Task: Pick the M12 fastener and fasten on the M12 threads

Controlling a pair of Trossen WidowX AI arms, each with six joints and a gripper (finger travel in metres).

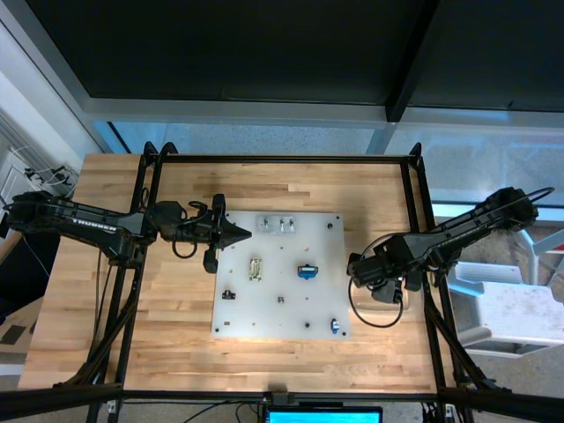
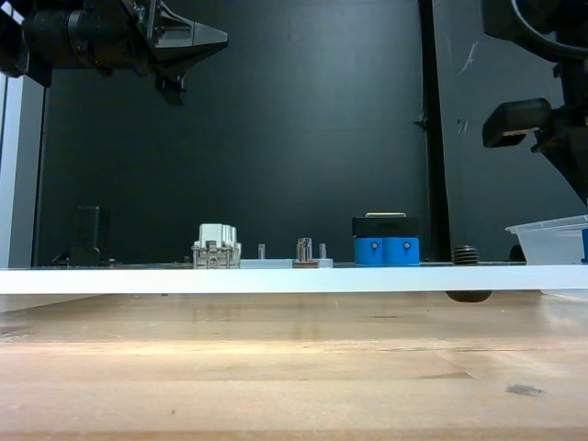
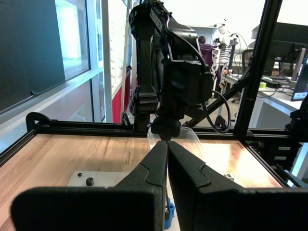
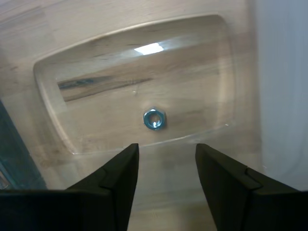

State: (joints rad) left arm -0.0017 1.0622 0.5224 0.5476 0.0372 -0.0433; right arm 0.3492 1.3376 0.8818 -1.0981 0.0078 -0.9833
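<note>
The right hand (image 4: 167,147) hangs over the clear tray (image 4: 192,82), which sits on the bench (image 1: 176,352) just off the right edge of the white board (image 1: 264,308); its two dark fingers (image 4: 120,183) are spread well apart and hold nothing; they point down into the tray without touching it. The M12 nut (image 4: 154,119), small, silver and six-sided, lies flat on the tray's floor, alone, in line with the gap between the fingers and a little beyond their tips. The black ribbed stud (image 2: 467,254) stands on the board near its near right edge; in the low view its ribs are bare, with nothing on top, and the tray shows just beyond it to the right. The left hand (image 3: 167,142) is raised well above the board's far left edge, pointing inward toward the right arm; its fingers are pressed together tip to tip with nothing between them. On the board stand a blue connector (image 2: 386,248), a small silver post (image 2: 305,250) and a grey connector block (image 2: 216,248), all well apart from both hands.
</note>
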